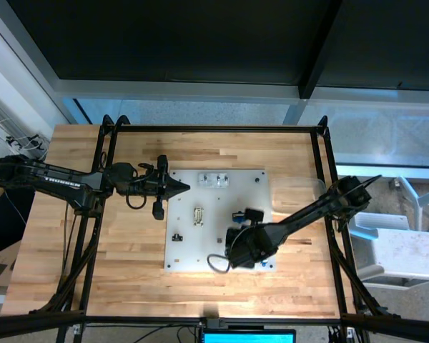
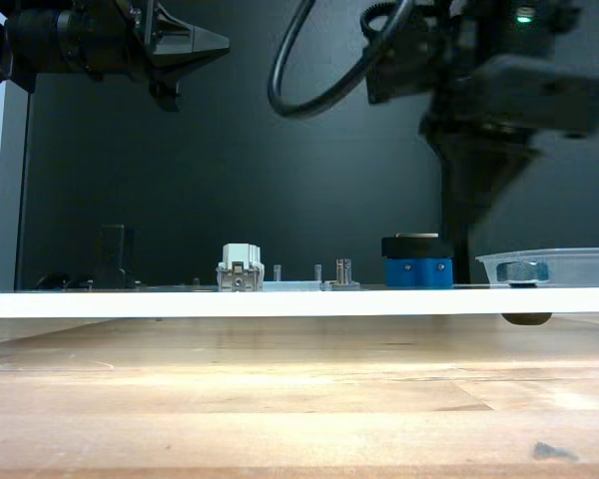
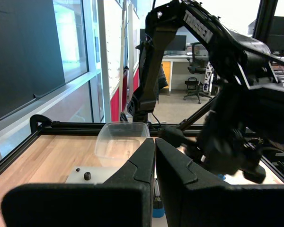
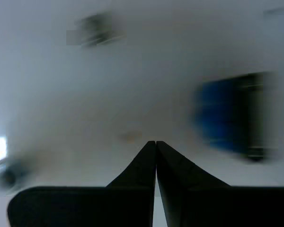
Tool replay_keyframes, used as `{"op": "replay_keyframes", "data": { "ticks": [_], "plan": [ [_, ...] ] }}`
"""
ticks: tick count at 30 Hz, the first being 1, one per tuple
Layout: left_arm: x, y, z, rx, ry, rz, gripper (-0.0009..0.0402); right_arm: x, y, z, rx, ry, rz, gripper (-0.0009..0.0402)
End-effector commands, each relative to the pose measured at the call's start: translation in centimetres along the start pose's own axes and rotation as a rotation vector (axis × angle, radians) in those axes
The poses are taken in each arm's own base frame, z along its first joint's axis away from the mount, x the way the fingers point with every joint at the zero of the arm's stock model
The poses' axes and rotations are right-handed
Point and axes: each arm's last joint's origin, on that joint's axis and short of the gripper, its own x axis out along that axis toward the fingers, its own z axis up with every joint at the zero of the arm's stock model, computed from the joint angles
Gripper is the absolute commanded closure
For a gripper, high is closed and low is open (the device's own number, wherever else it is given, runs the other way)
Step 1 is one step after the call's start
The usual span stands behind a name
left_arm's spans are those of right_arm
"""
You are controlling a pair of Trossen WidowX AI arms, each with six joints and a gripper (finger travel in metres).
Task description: Unfasten the M12 fastener and place in the container
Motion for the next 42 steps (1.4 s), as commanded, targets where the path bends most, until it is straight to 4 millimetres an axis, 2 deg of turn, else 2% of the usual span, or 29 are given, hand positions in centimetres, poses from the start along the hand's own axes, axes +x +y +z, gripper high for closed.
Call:
{"op": "replay_keyframes", "data": {
  "ticks": [1, 6, 16, 27, 34, 36, 39, 42],
  "plan": [
    [0.0, 0.0, 0.0, 0.000, 0.000, 0.000, 0.0393, -0.6, 0.0, -0.1, -0.004, 0.026, 0.043, 0.0393],
    [0.0, 0.0, 0.0, 0.000, 0.000, 0.000, 0.0393, -0.9, 0.1, -0.4, -0.003, 0.090, 0.140, 0.0393],
    [0.0, 0.0, 0.0, 0.000, 0.001, 0.000, 0.0393, -1.7, 1.4, -0.2, 0.008, 0.206, 0.497, 0.0393],
    [0.0, 0.0, 0.0, 0.000, 0.000, 0.000, 0.0393, 0.5, 2.8, 0.2, 0.000, 0.186, 0.497, 0.0393],
    [0.0, 0.0, 0.0, 0.000, 0.001, 0.000, 0.0393, 0.7, 2.8, 0.2, -0.005, 0.174, 0.471, 0.0393],
    [0.0, 0.0, 0.0, 0.000, 0.001, 0.000, 0.0393, 0.8, 2.4, 0.1, 0.004, 0.161, 0.403, 0.0393],
    [0.0, 0.0, 0.0, 0.000, 0.001, 0.000, 0.0393, 0.5, 1.4, -0.1, 0.067, 0.124, 0.192, 0.0393],
    [0.0, 0.0, 0.0, 0.000, 0.001, 0.000, 0.0393, -0.1, 1.0, -0.1, 0.045, 0.141, 0.171, 0.0393]
  ]
}}
